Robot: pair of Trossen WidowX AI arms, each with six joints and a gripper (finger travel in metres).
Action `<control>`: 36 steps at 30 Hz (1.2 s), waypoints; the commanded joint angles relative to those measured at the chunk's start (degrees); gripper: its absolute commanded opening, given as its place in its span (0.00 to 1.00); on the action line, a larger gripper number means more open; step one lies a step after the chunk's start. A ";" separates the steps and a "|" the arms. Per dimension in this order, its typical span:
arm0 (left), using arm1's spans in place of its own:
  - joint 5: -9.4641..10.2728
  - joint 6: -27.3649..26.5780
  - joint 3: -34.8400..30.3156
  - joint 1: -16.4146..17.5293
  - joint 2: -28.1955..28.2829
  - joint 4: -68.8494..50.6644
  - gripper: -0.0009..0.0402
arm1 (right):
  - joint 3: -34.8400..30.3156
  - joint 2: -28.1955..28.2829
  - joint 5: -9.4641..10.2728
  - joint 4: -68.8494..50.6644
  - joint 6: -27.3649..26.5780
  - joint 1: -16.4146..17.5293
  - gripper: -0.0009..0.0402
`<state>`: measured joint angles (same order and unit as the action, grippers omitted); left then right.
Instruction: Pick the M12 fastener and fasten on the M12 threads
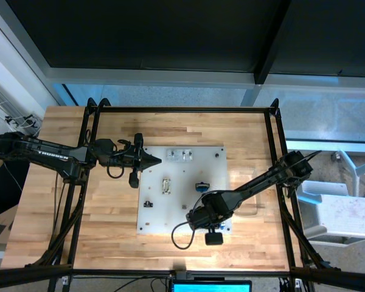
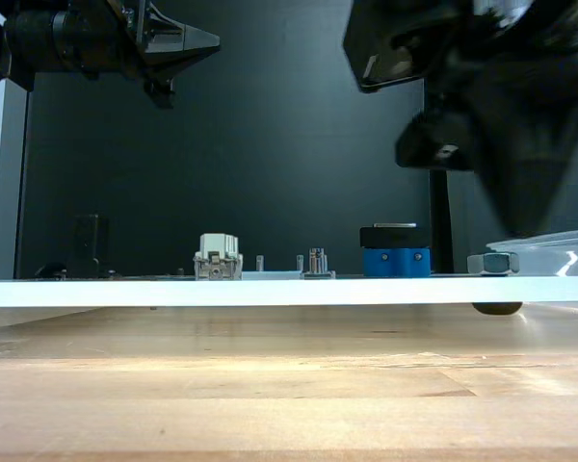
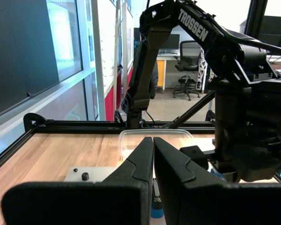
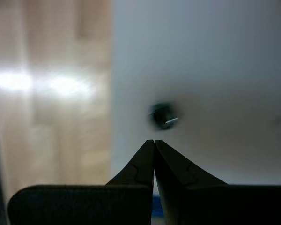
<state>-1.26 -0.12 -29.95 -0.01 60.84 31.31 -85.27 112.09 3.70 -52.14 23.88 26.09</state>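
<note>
Hovering over the white board (image 1: 170, 220): right gripper (image 4: 154, 141) near-right, left gripper (image 3: 153, 139) far-left, both clenched empty. M12 nut (image 2: 493, 262), seemingly on its stud, is light, slick; grip opposite flats.

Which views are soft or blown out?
Right wrist view: right gripper jaws shut above the white board, all soft; glare on the table. Low view: right arm a dark blur, M12 nut sharp. Left wrist view: left gripper, parked over the board's far left, sharp; windows blown out.
</note>
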 commanded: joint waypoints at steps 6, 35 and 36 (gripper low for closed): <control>-0.02 0.02 0.00 0.00 0.02 0.02 0.02 | -0.02 0.46 -3.30 -0.20 0.31 -0.59 0.02; -0.02 0.02 0.00 0.00 0.02 0.02 0.02 | -0.04 1.44 10.60 1.05 -0.96 -0.66 0.02; 0.00 0.02 0.00 0.02 0.02 0.02 0.02 | -0.04 1.25 10.29 1.03 -0.70 -0.66 0.02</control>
<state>-1.26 -0.12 -29.93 -0.01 60.84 31.33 -85.32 113.60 14.35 -51.07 22.79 25.36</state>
